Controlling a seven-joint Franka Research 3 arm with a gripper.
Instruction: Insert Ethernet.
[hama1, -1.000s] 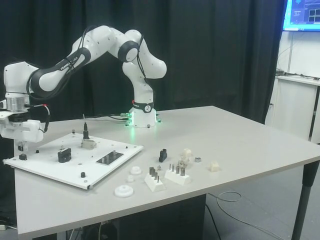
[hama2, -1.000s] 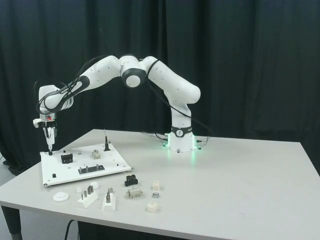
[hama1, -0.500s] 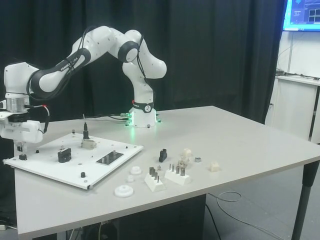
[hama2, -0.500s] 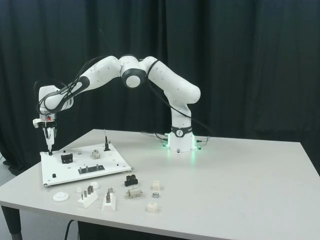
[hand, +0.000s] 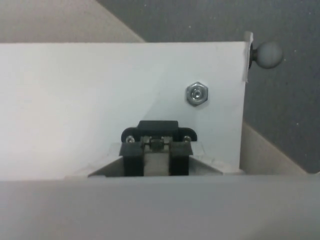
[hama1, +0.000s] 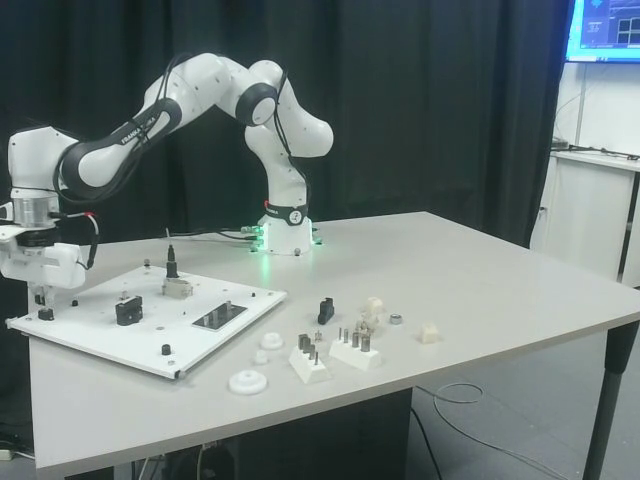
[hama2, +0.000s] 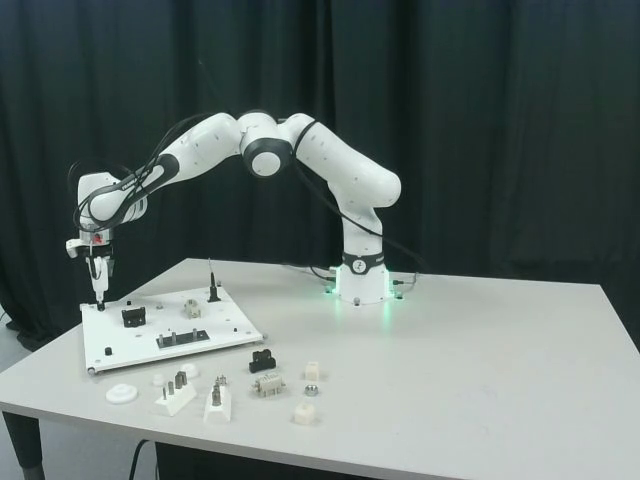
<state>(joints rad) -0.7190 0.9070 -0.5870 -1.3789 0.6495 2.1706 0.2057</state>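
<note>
The white arm's gripper (hama1: 42, 297) hangs over the white board's (hama1: 200, 340) far corner, above a black socket (hand: 158, 131); whether its fingers are parted, I cannot tell. Descend straight and slowly, keeping centred on the socket.

The arm (hama2: 300, 160) is white with black joints, the board (hama1: 140, 320) white, the counter (hama2: 480, 370) grey, the curtain (hama2: 480, 120) black.

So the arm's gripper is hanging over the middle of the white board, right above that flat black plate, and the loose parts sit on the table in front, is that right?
Not quite. The gripper hangs over a far corner of the white board, away from the flat black plate near the middle; the second room view shows this. The loose parts do sit on the table in front of the board.
</note>
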